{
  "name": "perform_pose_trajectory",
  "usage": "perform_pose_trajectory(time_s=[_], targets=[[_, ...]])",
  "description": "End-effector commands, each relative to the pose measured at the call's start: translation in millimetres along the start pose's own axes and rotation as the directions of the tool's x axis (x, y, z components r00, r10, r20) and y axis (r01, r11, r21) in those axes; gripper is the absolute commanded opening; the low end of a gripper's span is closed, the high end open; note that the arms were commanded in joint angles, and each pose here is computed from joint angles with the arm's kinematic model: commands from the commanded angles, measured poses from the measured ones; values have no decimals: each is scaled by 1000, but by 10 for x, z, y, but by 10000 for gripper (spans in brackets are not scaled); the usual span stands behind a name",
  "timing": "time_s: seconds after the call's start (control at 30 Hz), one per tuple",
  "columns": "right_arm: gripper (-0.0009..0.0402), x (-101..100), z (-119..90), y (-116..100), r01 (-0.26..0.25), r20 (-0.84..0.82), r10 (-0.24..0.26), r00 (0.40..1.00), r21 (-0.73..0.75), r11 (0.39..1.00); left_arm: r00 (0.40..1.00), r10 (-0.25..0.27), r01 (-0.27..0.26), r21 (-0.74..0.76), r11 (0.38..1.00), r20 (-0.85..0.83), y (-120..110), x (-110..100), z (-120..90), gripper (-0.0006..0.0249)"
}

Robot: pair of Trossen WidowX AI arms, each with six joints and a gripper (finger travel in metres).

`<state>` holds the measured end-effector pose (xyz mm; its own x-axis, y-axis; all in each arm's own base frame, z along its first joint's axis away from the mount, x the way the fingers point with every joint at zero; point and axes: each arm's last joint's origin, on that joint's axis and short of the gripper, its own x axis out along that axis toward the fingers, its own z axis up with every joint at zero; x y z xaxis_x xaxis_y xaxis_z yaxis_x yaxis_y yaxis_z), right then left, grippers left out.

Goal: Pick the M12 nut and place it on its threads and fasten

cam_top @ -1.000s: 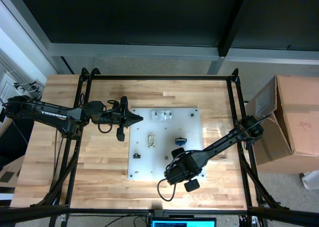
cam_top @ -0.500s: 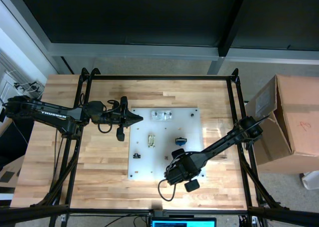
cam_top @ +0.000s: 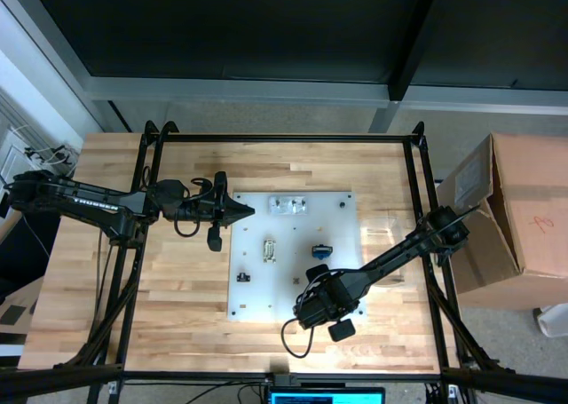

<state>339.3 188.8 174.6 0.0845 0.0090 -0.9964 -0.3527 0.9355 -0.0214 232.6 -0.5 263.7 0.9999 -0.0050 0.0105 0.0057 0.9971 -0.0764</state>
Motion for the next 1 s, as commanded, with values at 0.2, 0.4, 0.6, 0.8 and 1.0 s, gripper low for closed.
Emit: perform_pose_trajectory(time_s=[0.2,0.4,0.6,0.8,1.0], targets=[[18,2,11,-37,0,0,0,1000,151,988,1000,0,0,0,1000,0,1,0,0,0],[18,2,12,-51,1,-1,-1,1000,339,941,1000,0,0,0,1000,0,1,0,0,0],[18,-4,14,-66,0,2,-1,1000,639,769,1000,0,0,0,1000,0,1,0,0,0],[18,-27,11,-68,-7,8,0,1000,846,534,1000,0,0,0,1000,0,1,0,0,0],[18,-50,7,-70,-14,13,4,1000,955,297,1000,0,0,0,1000,0,0,0,0,0]])
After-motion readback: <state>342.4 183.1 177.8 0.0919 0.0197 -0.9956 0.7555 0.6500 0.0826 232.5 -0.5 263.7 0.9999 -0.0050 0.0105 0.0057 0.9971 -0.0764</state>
